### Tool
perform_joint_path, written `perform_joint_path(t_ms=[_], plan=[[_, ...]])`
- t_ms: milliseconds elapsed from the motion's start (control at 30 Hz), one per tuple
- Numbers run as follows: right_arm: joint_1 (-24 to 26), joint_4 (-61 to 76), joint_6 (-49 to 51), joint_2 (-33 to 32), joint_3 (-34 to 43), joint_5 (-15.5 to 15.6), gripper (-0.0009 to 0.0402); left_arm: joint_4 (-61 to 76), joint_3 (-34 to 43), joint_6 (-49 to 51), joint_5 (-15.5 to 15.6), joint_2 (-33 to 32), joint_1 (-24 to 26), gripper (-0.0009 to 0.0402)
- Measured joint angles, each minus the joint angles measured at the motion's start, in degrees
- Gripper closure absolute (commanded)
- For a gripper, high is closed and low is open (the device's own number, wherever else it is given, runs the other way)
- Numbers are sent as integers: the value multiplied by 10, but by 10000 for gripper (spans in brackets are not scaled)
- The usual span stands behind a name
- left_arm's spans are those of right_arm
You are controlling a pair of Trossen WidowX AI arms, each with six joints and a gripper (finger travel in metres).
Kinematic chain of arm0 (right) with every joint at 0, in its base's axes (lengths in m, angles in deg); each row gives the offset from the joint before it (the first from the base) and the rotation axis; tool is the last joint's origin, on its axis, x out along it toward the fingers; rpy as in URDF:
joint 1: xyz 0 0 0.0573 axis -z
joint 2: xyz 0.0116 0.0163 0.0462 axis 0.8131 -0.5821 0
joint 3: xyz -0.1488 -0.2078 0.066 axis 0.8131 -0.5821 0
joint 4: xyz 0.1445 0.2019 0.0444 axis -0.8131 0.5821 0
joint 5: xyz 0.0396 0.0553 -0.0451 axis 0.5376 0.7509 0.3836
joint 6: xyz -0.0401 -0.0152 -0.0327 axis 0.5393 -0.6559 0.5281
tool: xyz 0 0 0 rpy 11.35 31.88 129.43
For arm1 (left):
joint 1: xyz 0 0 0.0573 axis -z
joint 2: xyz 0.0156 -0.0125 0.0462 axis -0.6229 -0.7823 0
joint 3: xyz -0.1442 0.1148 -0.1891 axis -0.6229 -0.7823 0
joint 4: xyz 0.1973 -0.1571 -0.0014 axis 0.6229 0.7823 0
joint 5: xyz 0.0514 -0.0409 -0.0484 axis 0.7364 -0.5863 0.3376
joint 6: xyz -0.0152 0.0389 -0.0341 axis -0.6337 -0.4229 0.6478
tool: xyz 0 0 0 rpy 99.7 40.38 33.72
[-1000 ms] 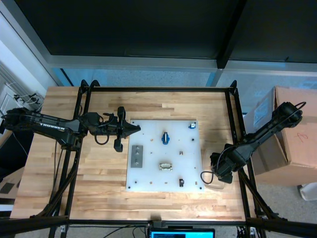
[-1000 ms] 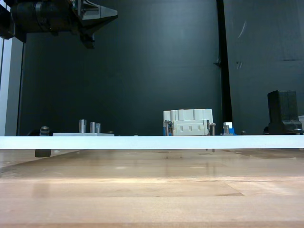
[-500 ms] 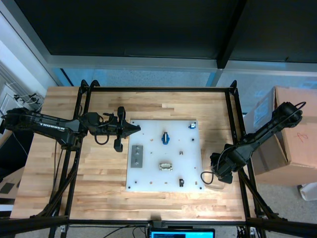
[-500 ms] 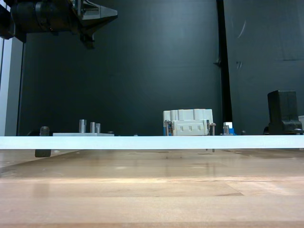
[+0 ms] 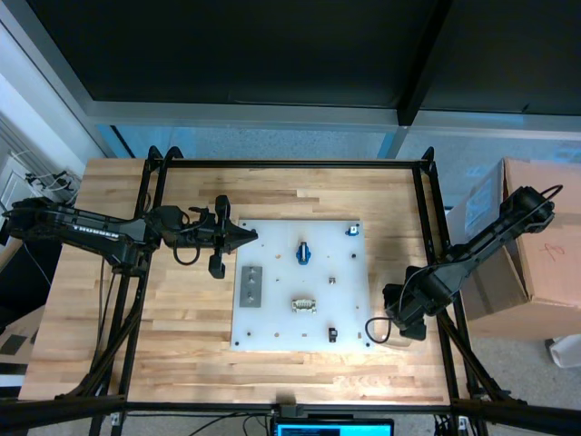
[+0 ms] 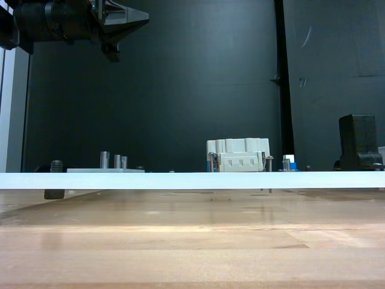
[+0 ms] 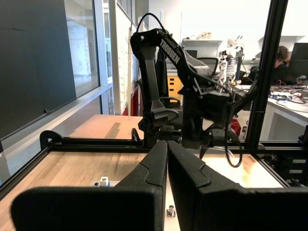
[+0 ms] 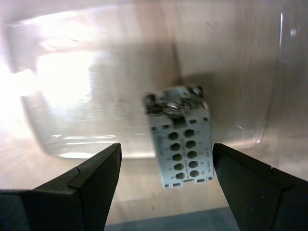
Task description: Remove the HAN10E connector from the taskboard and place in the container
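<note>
1. Right gripper (image 5: 400, 324): held off the right edge of the taskboard (image 5: 272, 272), pointed down over the container (image 8: 48, 130). Its fingers (image 8: 82, 183) are spread wide; nothing is held between them.

2. HAN10E connector (image 8: 179, 144): seen lying free on the floor of the container, clear of the taskboard, between the spread fingers but touched by neither. The face with two rows of holes is turned up, and the body lies slightly askew.

3. Container: clear-walled, set on the table (image 5: 182, 345) just off the taskboard's right edge, towards its near corner. In the high view it is almost wholly covered by the right gripper.

4. Left gripper (image 5: 247, 235): held high above the taskboard's far left corner, level, tip pointing across the board. Its fingers (image 7: 154, 166) are pressed together with nothing between them.

5. On the taskboard:
   - a beige housing (image 5: 305, 305) near the middle
   - a blue part (image 5: 303, 252) beyond it
   - a grey plate with pins (image 5: 250, 285) by the left edge
   - a black block (image 5: 333, 334) at the near edge

6. Cardboard box (image 5: 536, 245): well off the taskboard's right side, beyond the table.
</note>
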State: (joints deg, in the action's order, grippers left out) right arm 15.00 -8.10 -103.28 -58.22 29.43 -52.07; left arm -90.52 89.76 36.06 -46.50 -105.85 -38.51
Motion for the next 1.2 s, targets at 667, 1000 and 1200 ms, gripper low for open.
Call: perform_joint_path(t_ms=[667, 1000, 1200], plan=[[0, 78, 42, 3, 104, -20, 130, 0, 0, 0, 0, 0, 0, 393], [83, -36, 153, 103, 104, -126, 157, 0, 0, 0, 0, 0, 0, 393], [171, -132, 279, 134, 104, -141, 196, 0, 0, 0, 0, 0, 0, 393]])
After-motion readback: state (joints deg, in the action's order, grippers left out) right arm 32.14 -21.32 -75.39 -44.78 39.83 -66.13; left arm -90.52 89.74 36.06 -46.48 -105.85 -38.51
